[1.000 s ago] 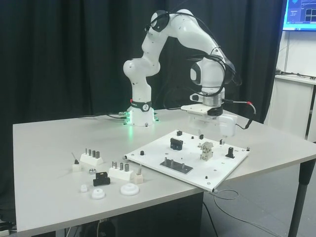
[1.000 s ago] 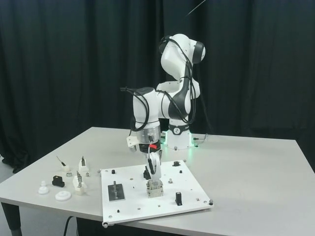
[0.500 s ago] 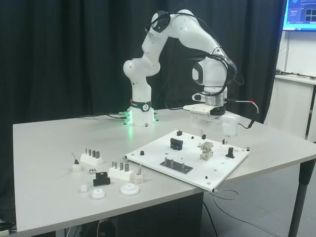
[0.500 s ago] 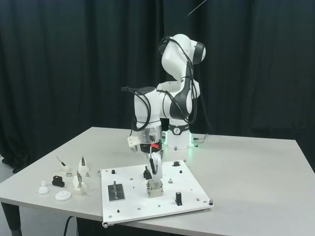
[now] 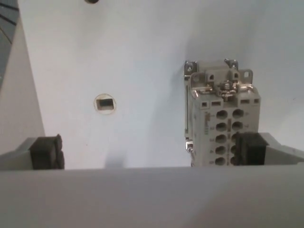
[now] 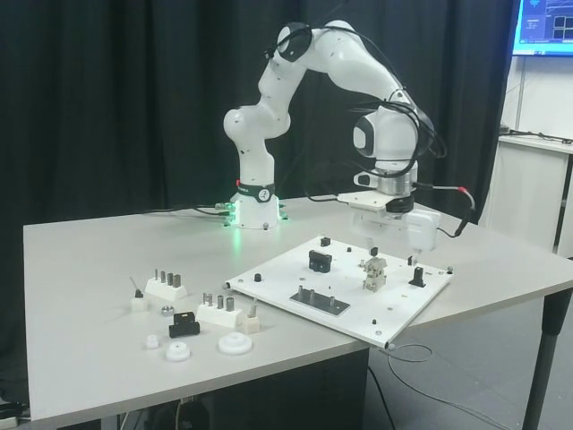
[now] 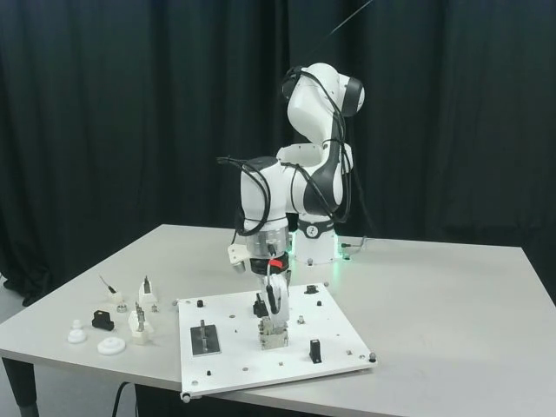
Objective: Insert waterproof.
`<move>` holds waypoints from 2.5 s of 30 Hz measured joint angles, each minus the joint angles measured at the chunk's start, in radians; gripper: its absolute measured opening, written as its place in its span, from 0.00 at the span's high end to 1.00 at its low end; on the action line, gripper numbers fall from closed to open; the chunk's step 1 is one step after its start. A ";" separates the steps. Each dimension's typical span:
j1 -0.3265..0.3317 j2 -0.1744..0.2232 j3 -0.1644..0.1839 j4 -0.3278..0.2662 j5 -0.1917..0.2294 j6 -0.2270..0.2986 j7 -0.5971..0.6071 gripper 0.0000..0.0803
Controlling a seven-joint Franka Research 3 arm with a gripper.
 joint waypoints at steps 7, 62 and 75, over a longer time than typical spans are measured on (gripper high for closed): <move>0.005 0.009 0.000 0.007 0.000 0.001 0.011 0.00; 0.001 0.042 -0.001 0.031 -0.031 0.017 0.041 0.00; 0.002 0.047 0.001 0.035 -0.041 0.019 0.041 0.00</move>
